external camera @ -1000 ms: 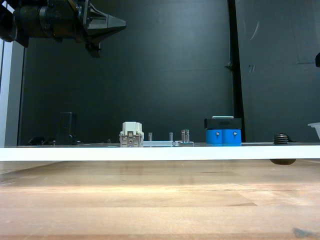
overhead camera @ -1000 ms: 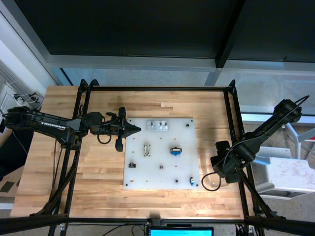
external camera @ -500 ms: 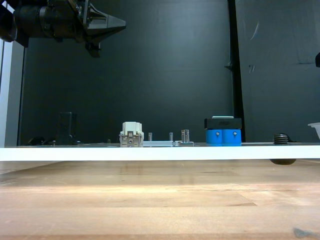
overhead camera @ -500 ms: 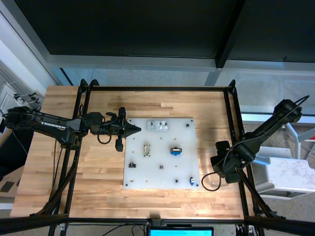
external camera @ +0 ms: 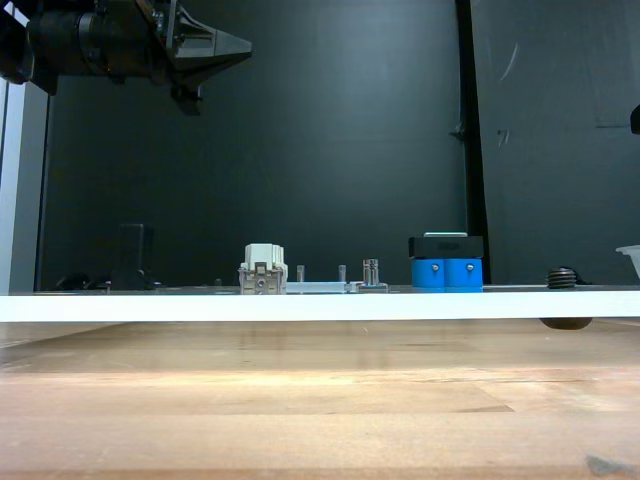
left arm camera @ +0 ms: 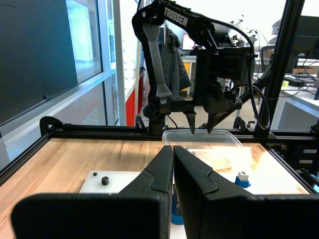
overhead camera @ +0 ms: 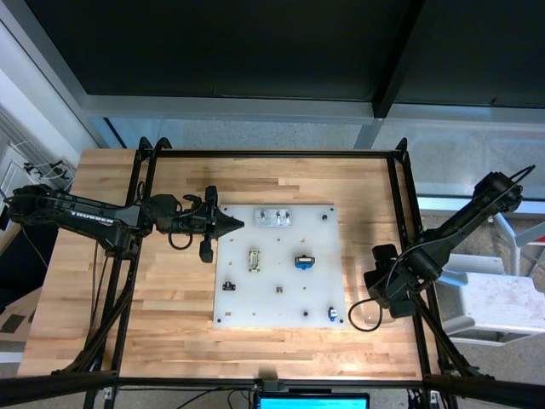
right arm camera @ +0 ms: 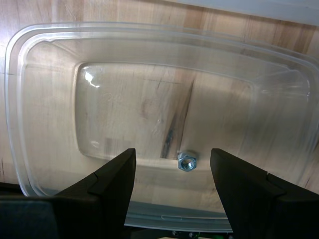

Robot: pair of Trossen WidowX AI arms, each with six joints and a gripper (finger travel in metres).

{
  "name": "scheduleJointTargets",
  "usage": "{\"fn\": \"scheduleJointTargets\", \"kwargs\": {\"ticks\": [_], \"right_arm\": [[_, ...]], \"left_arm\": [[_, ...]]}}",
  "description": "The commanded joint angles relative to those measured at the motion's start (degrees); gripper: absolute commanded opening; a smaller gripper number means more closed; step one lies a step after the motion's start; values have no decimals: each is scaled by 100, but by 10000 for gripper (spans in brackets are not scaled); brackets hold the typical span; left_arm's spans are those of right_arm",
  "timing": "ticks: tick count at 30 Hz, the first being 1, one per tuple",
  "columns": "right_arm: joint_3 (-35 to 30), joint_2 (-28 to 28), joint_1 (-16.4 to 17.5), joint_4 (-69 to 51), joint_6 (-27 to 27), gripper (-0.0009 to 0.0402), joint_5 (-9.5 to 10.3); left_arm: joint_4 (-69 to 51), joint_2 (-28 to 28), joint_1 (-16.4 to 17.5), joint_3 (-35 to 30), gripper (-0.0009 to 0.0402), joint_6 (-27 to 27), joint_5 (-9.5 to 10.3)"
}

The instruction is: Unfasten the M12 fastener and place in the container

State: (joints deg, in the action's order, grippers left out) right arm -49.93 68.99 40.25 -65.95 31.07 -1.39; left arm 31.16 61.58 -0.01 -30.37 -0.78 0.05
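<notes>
The silver M12 nut [right arm camera: 187, 162] lies flat on the floor of the clear container [right arm camera: 45, 99], seen between the spread fingers [right arm camera: 117, 181] of my right gripper [right arm camera: 172, 152]. That gripper [overhead camera: 375, 296] hovers open and holding nothing over the container [overhead camera: 366, 315], which sits just off the board's near right corner. The black stud [external camera: 562, 278] on the white board [overhead camera: 255, 294] shows bare ribs. My left gripper [overhead camera: 230, 224] is shut on nothing and hangs high over the board's far left edge. From the left wrist the right gripper [left arm camera: 200, 130] is seen open above the container [left arm camera: 219, 142].
The board carries a blue connector [overhead camera: 304, 262], a cream rectangular connector [overhead camera: 253, 260], a small blue plug [overhead camera: 332, 313] and a silver block [overhead camera: 275, 219]. A black frame [overhead camera: 400, 221] runs around the wooden table [overhead camera: 170, 315].
</notes>
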Motion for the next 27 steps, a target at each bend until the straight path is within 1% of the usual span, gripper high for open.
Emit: {"fn": "scheduleJointTargets", "kwargs": {"ticks": [1, 27], "right_arm": [[-2, 0, 2, 20, 0, 208, -2], [-2, 0, 2, 96, 0, 208, -2]], "left_arm": [[2, 2, 0, 0, 0, 2, 0], [2, 2, 0, 0, 0, 2, 0]]}}
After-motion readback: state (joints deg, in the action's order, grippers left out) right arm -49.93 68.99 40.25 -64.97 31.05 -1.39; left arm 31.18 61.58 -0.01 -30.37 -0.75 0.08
